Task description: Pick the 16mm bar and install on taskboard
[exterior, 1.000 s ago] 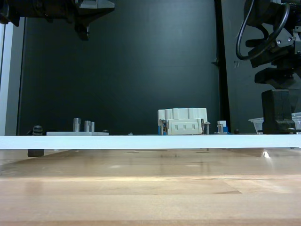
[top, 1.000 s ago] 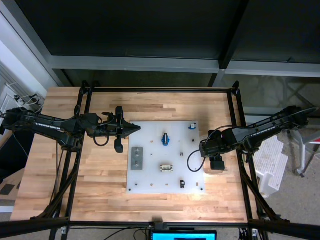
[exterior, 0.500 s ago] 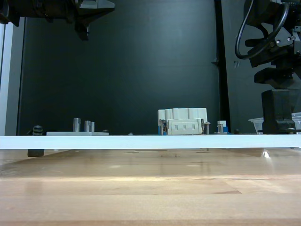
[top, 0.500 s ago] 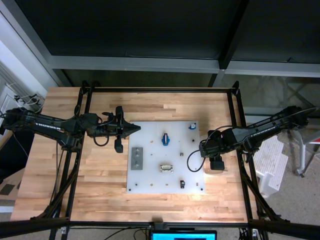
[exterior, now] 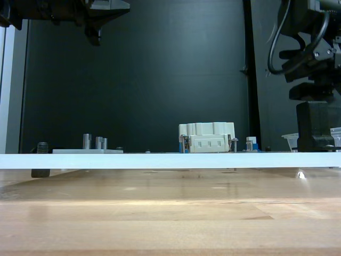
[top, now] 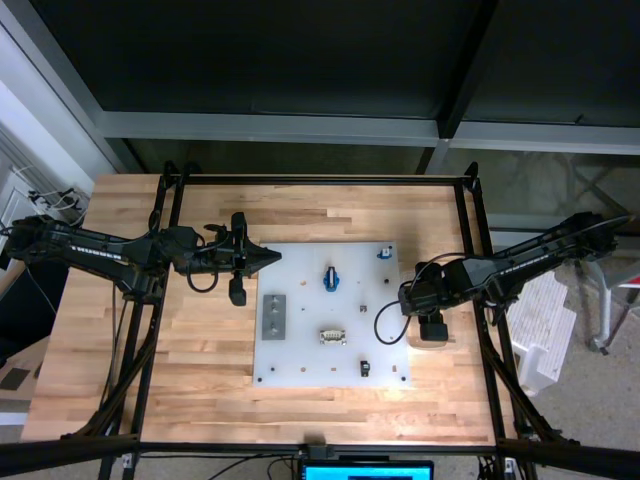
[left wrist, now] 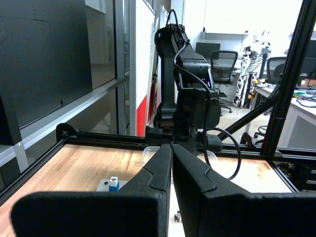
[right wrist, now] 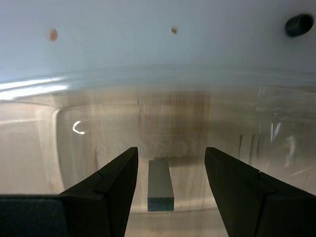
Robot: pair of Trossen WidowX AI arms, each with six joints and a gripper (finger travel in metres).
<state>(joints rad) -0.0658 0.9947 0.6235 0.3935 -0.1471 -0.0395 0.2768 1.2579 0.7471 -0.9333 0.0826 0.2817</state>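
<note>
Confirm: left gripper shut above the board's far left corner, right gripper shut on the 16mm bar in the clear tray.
Wrong on the right gripper: the right wrist view shows it open, fingers apart from the 16mm bar, which lies free in the clear tray. The left gripper is shut above the board's far left corner.

- High view: from above the near edge, looking down on the whole table [top: 200,400] and board [top: 300,360].
- Low view: close in at table-top height, level along the same board's edge.
- Left wrist view: along the left gripper [left wrist: 172,148], facing the right arm [left wrist: 190,98] across the board.
- Right wrist view: along the right gripper [right wrist: 170,154], close above the bar [right wrist: 160,183] in a tray [right wrist: 74,148].
</note>
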